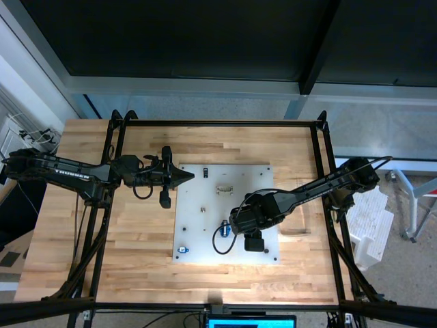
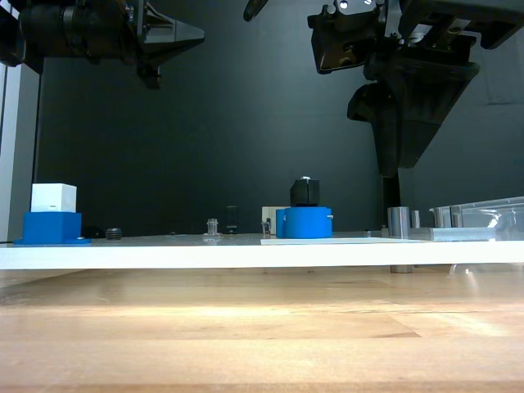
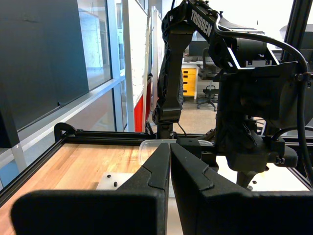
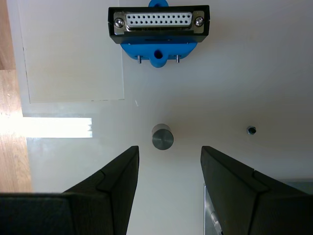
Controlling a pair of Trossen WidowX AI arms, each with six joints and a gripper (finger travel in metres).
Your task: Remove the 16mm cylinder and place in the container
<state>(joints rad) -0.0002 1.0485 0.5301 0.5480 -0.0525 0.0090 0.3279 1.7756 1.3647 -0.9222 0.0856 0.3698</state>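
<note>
hovering over the white board (image 1: 198,232) in the high view, my right gripper (image 1: 254,240) points straight down near the board's right side. my left gripper (image 1: 191,176) sits parked just off the board's left edge, tips together, out of the way since one arm looks enough for this job. low view: the 16mm cylinder (image 2: 399,223) stands upright in the board with the right gripper hanging above it, not touching. the container (image 2: 485,214) lies just beside it to the right, so the carry should be short. left wrist view: left fingers (image 3: 161,166) pressed together with nothing between them, facing the right arm across the board. right wrist view: cylinder shows end-on as a grey disc, nearly centred between my right fingers (image 4: 120,171), which are spread wide with room on both sides. the d-sub connector (image 4: 158,22) on its blue mount is well apart from it. i judge this is lining up before the drop, held high so the fingers clear the rod's top.
</note>
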